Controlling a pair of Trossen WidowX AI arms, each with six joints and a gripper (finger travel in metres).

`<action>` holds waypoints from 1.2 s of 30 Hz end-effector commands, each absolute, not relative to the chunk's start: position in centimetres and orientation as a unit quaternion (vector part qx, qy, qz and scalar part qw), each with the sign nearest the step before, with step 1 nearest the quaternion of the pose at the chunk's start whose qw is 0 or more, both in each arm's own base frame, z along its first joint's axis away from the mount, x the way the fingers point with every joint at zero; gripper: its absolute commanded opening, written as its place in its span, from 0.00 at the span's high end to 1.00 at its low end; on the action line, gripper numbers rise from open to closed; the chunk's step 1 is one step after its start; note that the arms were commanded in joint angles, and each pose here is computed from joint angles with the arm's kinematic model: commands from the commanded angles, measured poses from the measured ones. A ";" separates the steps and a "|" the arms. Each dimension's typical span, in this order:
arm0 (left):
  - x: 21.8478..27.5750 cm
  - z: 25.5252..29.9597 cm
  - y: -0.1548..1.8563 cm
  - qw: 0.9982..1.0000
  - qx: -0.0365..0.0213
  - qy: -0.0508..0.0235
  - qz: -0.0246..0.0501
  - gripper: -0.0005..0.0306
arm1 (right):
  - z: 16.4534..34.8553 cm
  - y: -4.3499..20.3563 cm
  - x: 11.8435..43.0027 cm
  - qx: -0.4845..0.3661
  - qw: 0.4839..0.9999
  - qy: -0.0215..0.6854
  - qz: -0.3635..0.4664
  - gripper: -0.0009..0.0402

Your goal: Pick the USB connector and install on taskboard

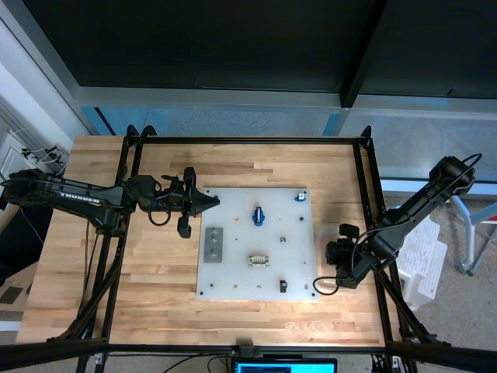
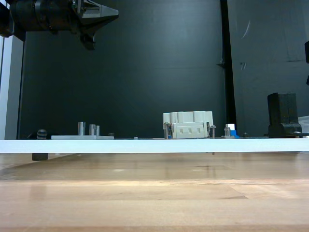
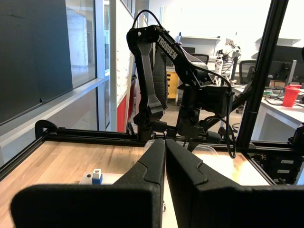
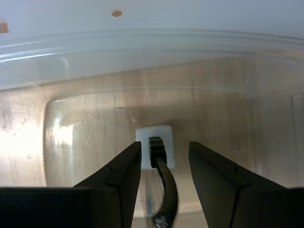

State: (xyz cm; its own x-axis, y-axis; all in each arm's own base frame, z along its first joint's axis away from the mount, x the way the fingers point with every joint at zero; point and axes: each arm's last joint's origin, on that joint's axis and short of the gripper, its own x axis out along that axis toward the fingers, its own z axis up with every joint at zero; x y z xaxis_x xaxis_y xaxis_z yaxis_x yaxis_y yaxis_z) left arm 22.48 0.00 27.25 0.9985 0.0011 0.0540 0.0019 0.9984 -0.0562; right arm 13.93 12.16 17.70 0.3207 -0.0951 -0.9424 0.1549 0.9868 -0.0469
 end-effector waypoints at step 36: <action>22.48 27.25 0.01 0.999 -0.028 -0.027 0.000 0.98 | 17.2 12.0 13.5 0.036 0.822 0.567 -0.043 0.98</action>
